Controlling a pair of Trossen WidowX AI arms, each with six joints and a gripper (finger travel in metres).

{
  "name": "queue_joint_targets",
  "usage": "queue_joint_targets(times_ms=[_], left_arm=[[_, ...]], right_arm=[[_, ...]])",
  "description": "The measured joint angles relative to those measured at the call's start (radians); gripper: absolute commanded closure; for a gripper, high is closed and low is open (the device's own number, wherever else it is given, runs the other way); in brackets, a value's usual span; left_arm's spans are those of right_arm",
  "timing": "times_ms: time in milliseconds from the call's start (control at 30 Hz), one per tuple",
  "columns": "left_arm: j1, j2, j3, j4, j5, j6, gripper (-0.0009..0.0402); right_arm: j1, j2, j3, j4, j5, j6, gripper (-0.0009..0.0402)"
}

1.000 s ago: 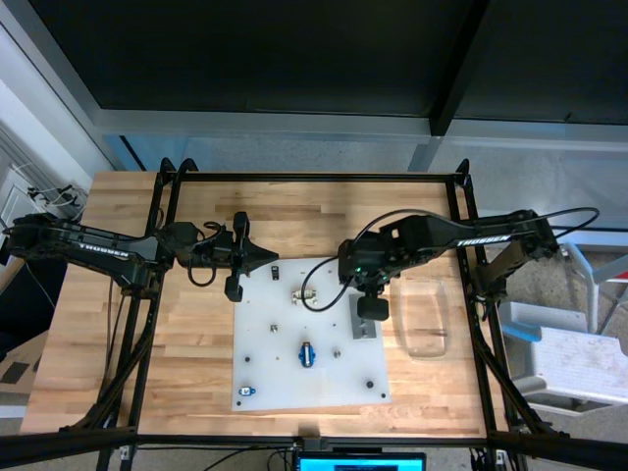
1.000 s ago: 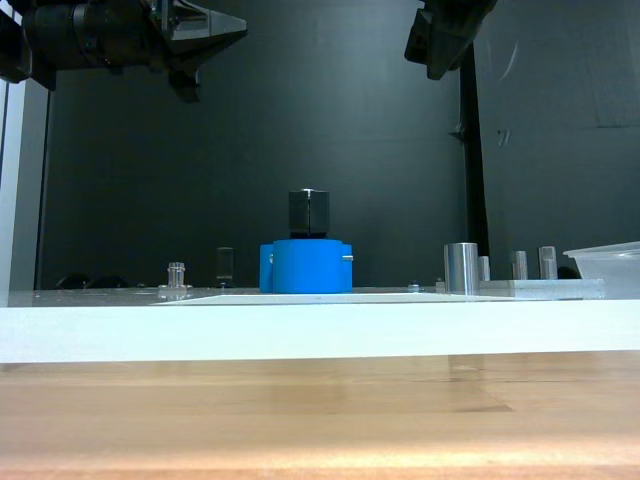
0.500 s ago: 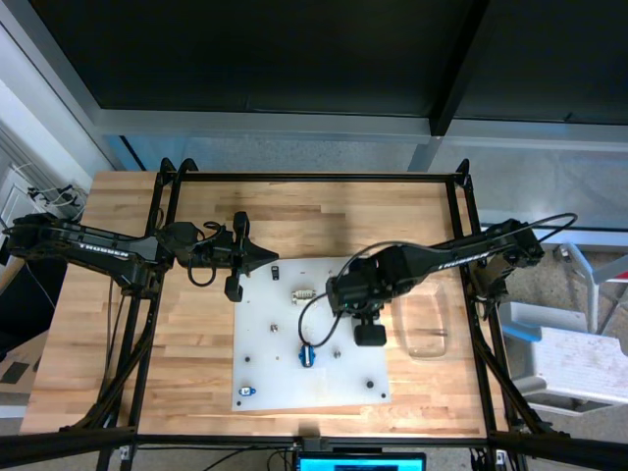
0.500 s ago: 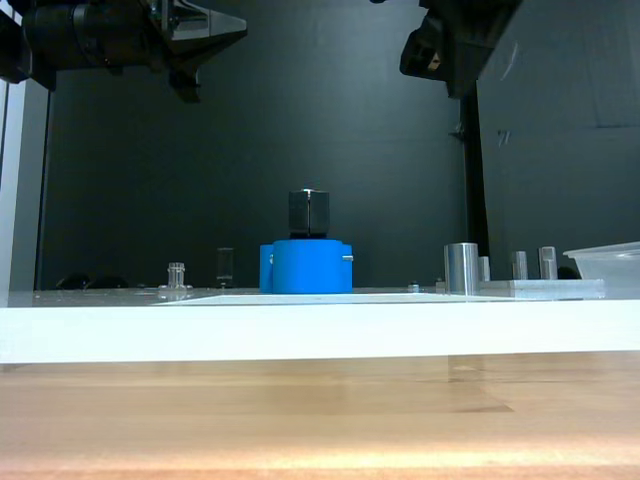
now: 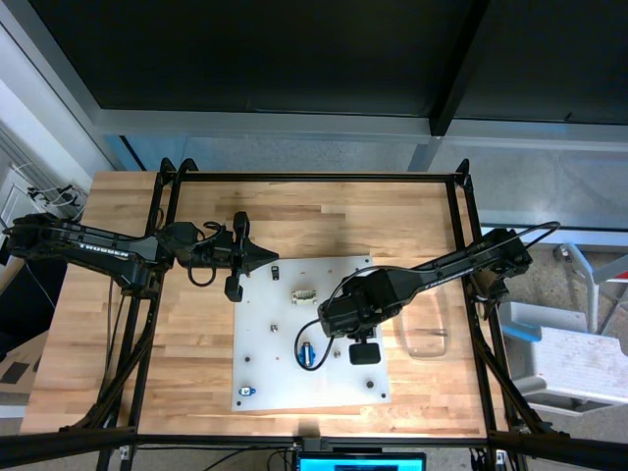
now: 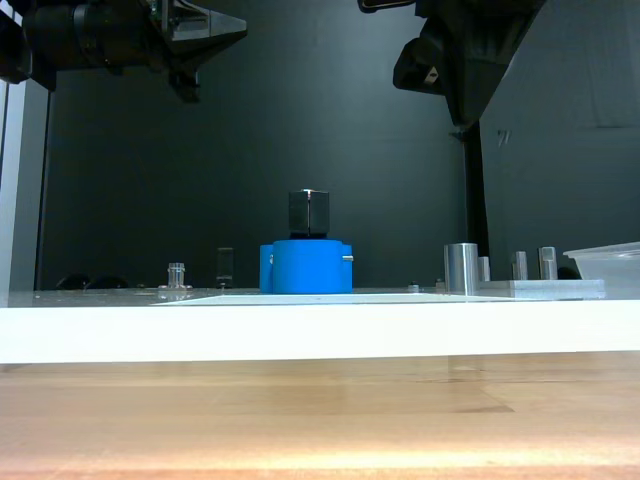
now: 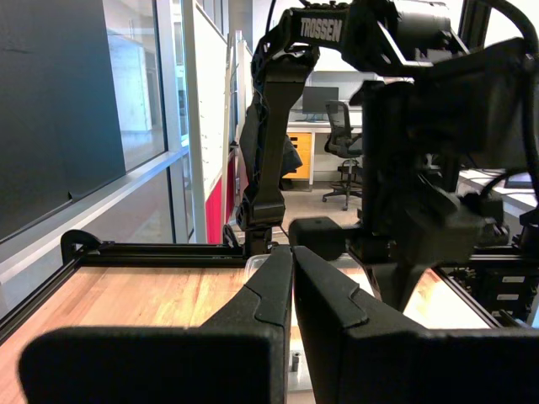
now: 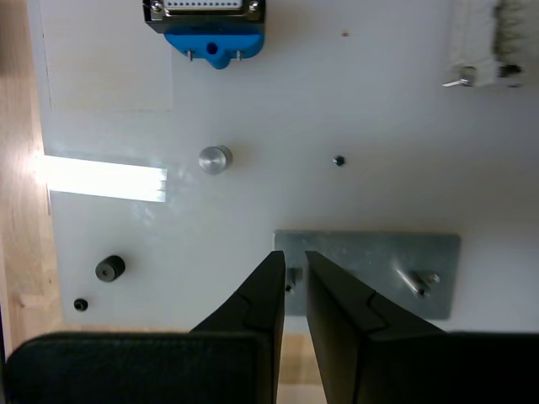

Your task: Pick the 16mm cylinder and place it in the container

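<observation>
The cylinder (image 8: pixel 215 158) stands upright on the white board (image 8: pixel 379 126), its long axis vertical, so the right wrist view meets it end-on as a small round face. It sits near the grey block (image 8: pixel 370 269), just off one end of it and apart from it, between the block and the blue part (image 8: pixel 215 42).

The right gripper (image 8: pixel 292 254) hangs high above that same end of the block, pointing down. Its fingers are drawn close with only a narrow slit between them, and they hold nothing. The fingers hide the block's corner. A thin pin on the block shows through the slit. From above, the right arm covers most of the block, and the cylinder is hard to make out there.

The tub (image 6: pixel 605 262) lies on the wooden table on the side of the block away from the blue part, near the block but off the board. The table's wood shows through its floor. The low view cuts it off at one side.

The left gripper (image 7: pixel 292 252) is held high, well apart from the block and beyond the board's far corner, its fingers pressed together on nothing.
</observation>
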Motion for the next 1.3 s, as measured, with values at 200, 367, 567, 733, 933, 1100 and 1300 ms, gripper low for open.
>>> queue_joint_targets(times_ms=[200, 367, 567, 733, 933, 1100, 1300], left_arm=[[0.0, 0.0, 0.0, 0.0, 0.0, 0.0, 0.0393], [0.0, 0.0, 0.0, 0.0, 0.0, 0.0, 0.0393], [0.0, 0.0, 0.0, 0.0, 0.0, 0.0, 0.0393], [0.0, 0.0, 0.0, 0.0, 0.0, 0.0, 0.0393], [0.0, 0.0, 0.0, 0.0, 0.0, 0.0, 0.0393], [0.0, 0.0, 0.0, 0.0, 0.0, 0.0, 0.0393], [0.0, 0.0, 0.0, 0.0, 0.0, 0.0, 0.0393]], right_arm=[[0.013, 0.03, 0.0, 0.028, 0.023, -0.007, 0.0325], [0.019, 0.053, 0.0, 0.051, 0.023, -0.009, 0.0283], [0.032, 0.083, 0.0, 0.077, 0.023, -0.008, 0.0237], [0.041, 0.104, 0.013, 0.084, 0.023, -0.008, 0.0219], [0.048, 0.134, 0.031, 0.093, 0.024, -0.008, 0.0222], [0.055, 0.161, 0.044, 0.097, 0.023, -0.008, 0.0219], [0.063, 0.182, 0.044, 0.1, 0.023, -0.007, 0.0219]])
